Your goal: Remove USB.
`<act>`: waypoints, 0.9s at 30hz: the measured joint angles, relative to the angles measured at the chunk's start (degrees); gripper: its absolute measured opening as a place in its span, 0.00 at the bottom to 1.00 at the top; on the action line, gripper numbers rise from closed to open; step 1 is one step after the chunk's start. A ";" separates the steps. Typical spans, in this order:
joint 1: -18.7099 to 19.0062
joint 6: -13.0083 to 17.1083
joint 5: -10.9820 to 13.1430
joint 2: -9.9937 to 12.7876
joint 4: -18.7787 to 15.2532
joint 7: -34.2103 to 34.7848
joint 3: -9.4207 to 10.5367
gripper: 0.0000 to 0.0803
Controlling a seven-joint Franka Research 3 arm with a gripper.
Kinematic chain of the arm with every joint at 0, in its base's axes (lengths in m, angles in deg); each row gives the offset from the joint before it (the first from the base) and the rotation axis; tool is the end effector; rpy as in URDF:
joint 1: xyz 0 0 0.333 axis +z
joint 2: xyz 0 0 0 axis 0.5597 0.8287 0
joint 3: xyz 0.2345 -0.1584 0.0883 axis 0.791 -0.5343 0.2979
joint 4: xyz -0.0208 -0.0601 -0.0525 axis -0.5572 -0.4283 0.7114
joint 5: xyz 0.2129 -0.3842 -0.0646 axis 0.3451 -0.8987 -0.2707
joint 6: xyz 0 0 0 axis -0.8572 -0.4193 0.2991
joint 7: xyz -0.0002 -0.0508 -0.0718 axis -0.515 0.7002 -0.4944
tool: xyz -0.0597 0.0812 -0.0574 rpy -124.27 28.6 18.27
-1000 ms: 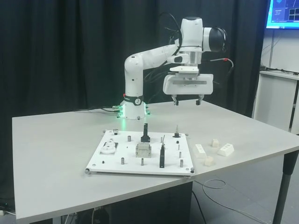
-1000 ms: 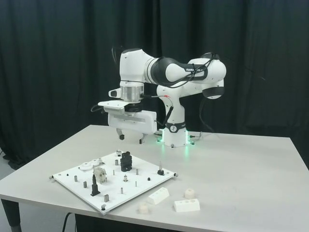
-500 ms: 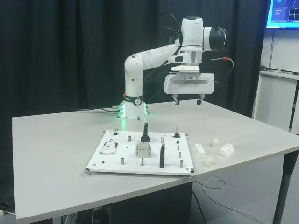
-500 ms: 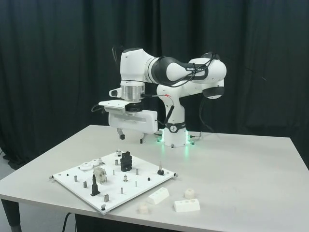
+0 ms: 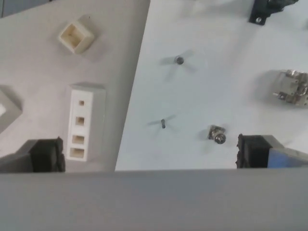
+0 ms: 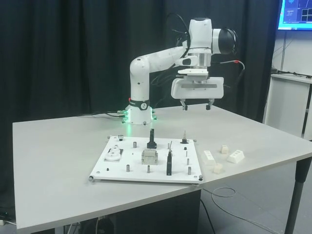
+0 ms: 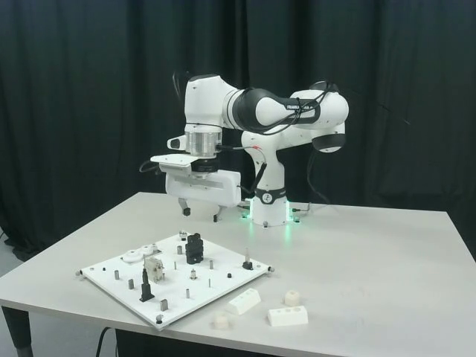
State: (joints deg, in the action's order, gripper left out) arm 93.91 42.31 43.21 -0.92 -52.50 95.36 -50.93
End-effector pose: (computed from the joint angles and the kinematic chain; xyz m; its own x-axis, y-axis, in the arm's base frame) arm 0.6550 -0.1001 0.3988 0.4769 -0.8759 0.0740 -0.8737 -0.4815 -0.0692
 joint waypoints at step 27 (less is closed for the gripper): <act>-4.67 5.34 1.34 0.01 4.11 3.17 0.71 1.00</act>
State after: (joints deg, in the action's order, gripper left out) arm 89.24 47.64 44.55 -0.91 -48.39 98.54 -50.22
